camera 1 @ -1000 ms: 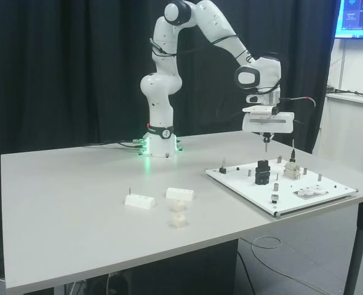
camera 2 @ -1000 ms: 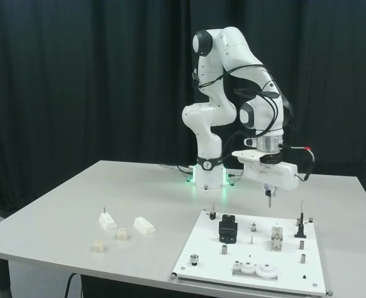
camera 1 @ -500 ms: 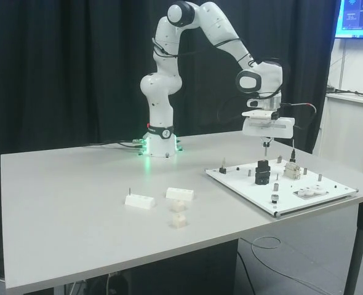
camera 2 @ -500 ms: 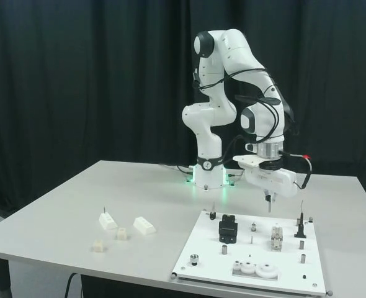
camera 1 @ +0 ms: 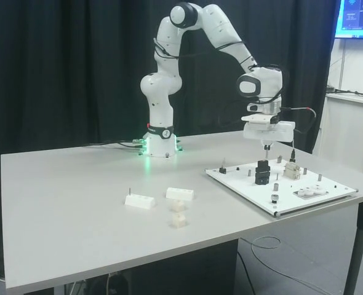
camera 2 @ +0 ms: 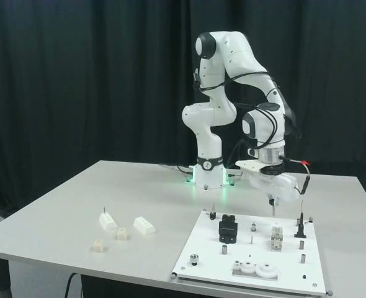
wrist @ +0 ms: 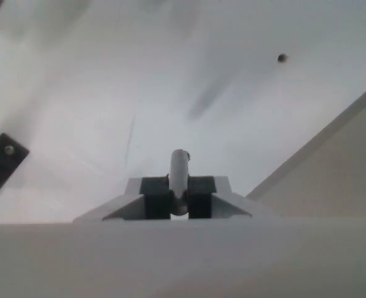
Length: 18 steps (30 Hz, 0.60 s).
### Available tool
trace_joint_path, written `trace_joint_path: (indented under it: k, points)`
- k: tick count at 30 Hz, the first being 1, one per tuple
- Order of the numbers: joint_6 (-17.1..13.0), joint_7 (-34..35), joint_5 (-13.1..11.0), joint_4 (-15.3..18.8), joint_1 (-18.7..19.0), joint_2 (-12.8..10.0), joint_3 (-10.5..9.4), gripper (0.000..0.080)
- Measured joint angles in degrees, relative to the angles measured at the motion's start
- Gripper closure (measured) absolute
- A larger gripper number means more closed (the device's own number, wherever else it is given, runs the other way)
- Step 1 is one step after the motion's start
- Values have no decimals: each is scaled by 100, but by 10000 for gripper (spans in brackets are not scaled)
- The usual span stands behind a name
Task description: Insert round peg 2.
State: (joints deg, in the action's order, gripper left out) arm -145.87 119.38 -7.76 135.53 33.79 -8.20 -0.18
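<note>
**Holding the peg above the far part of the board**

Looking down the wrist camera, you see the gripper (wrist: pixel 179 197) clamped on the round peg (wrist: pixel 179 177): the two black finger pads (wrist: pixel 154 194) press against its sides, and the grey shaft sticks out past them toward the surface below. The peg touches nothing but the pads. In the first room view the gripper (camera 1: pixel 267 143) hangs over the far part of the white board (camera 1: pixel 249 186), with the peg's (camera 1: pixel 267 147) tip clear of the surface and close above the black block (camera 1: pixel 263 172). The second room view shows the same: the gripper (camera 2: pixel 272 202) sits above the board (camera 2: pixel 201 251), the peg (camera 2: pixel 272 208) pointing straight down.

The board lies flat on the grey table (camera 1: pixel 77 203), close to its front edge, and carries small posts, a black block and white gears (camera 2: pixel 255 269). Well apart from it, you have several white blocks (camera 1: pixel 163 200) lying loose on the table. The arm's base (camera 1: pixel 159 140) is bolted at the far side, ringed by green light. Black curtains (camera 2: pixel 77 74) close off the room behind.
</note>
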Motion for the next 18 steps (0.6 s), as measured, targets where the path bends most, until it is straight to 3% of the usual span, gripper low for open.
trace_joint_path:
  k: [18]
  points:
    - [-167,104,-75,24,124,-182,-29,748]
